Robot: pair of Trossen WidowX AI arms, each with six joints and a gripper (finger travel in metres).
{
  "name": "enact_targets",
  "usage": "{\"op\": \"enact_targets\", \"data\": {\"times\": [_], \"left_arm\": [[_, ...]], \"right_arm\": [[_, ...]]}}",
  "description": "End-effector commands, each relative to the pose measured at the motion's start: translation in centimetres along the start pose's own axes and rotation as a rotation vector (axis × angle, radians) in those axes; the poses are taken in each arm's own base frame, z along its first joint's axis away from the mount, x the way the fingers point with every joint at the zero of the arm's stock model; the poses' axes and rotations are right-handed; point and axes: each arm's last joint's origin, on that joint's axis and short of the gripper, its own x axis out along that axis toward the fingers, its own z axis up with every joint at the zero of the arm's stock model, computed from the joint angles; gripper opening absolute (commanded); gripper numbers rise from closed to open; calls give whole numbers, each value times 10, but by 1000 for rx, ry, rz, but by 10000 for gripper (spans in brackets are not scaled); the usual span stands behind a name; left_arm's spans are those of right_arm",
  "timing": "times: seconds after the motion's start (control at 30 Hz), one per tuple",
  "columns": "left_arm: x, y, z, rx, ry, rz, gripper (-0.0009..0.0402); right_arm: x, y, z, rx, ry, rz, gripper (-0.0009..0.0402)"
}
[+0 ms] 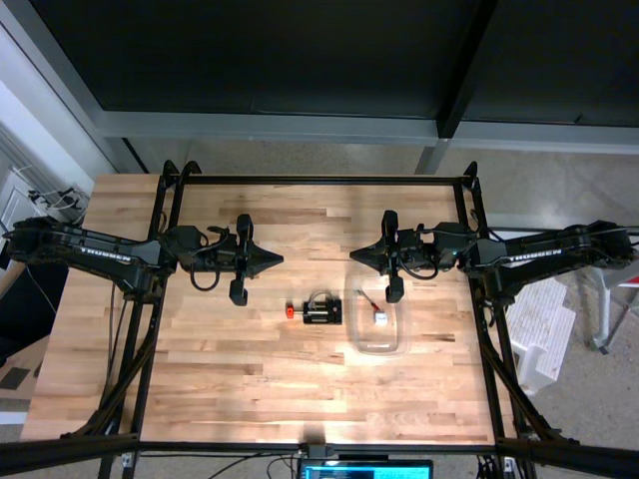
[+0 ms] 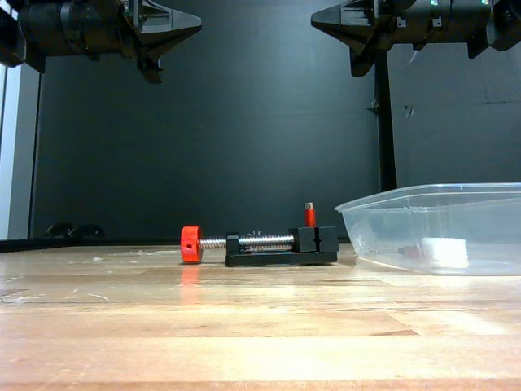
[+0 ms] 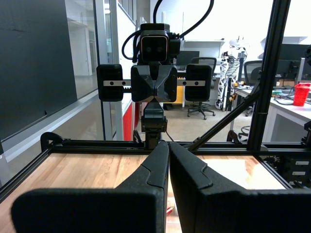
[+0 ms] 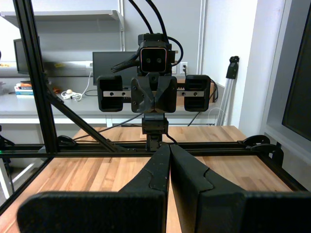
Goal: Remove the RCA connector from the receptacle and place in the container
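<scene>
The receptacle [image 1: 321, 312], a small black block with a red-orange knob [image 2: 190, 243], sits mid-table. Right of it stands the clear container [image 1: 385, 342]. The RCA connector [image 1: 366, 298], a thin dark stick with a red end, lies aslant at the container's far-left corner. In the low view a small red peg [image 2: 309, 214] stands above the block's right end; I cannot tell whether it is in the block or behind it. My left gripper [image 1: 281, 259] and right gripper [image 1: 350, 256] hover high beyond the block, tips facing each other, both shut on nothing.
A small white square piece [image 1: 382, 317] lies inside the container beside the connector. A black metal frame [image 1: 319, 181] runs along the table's far edge and down both sides. Bare wood stretches in front of the block and the container.
</scene>
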Motion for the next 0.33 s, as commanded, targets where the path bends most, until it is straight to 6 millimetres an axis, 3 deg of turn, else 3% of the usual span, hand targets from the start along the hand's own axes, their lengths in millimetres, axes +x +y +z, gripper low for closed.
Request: {"op": "enact_targets", "data": {"times": [0.03, 0.33], "left_arm": [[0, 0, 0, 0, 0, 0, 0], [0, 0, 0, 0, 0, 0, 0]], "right_arm": [[0, 0, 0, 0, 0, 0, 0], [0, 0, 0, 0, 0, 0, 0]]}}
